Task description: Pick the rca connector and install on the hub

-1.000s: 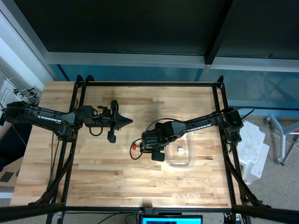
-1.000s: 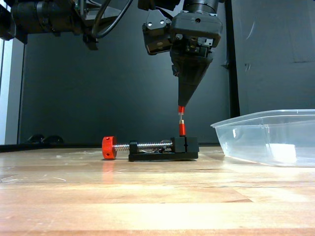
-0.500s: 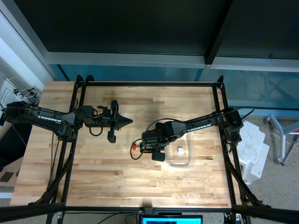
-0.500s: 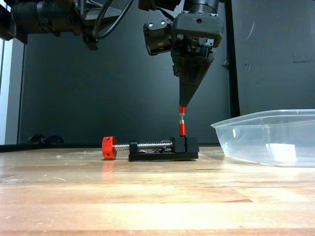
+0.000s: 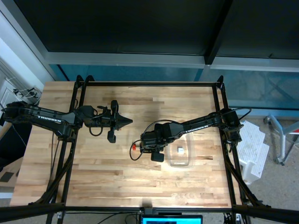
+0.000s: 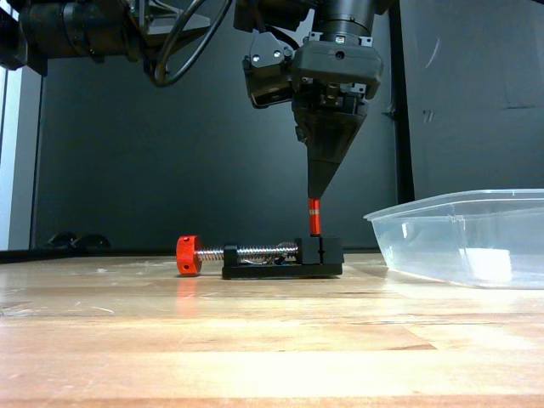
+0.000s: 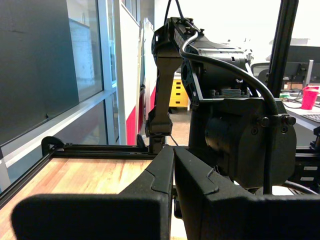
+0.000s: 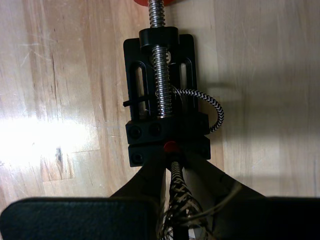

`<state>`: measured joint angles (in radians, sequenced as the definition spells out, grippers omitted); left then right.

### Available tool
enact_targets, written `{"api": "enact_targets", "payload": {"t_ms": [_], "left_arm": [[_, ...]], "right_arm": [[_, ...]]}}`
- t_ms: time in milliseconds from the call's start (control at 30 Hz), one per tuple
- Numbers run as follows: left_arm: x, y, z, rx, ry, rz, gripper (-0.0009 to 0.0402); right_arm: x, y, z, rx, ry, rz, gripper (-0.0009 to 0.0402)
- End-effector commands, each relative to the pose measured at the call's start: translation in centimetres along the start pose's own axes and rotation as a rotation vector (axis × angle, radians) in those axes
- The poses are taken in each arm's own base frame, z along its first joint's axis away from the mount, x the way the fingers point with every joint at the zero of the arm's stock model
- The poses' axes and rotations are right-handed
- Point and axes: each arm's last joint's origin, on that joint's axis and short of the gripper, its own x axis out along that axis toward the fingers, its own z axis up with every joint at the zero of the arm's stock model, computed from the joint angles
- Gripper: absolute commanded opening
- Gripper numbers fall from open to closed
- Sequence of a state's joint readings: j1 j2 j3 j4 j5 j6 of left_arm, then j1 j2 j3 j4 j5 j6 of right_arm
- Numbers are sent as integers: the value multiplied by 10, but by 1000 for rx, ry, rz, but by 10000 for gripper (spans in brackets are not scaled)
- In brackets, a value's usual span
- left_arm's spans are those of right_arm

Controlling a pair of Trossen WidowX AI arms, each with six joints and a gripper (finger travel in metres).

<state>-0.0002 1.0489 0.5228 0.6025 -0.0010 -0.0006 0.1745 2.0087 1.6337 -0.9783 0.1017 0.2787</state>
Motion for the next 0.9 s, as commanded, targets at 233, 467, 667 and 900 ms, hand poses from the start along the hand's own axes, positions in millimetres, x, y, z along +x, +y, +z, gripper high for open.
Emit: {"api": "enact_targets", "payload": {"t_ms": [233,467,667,900], "left_arm": [[0,0,0,0,0,0,0],[0,0,0,0,0,0,0],[0,0,0,0,0,0,0],[0,0,0,0,0,0,0]], "right_arm": [[1,-1,-2,-1,7,-11,0],[-2,-1,0,1,-5,-10,4],[-13,-2,1,3,-35,-2,60],[-37,-5,-3,-12,-90,13,141]]}}
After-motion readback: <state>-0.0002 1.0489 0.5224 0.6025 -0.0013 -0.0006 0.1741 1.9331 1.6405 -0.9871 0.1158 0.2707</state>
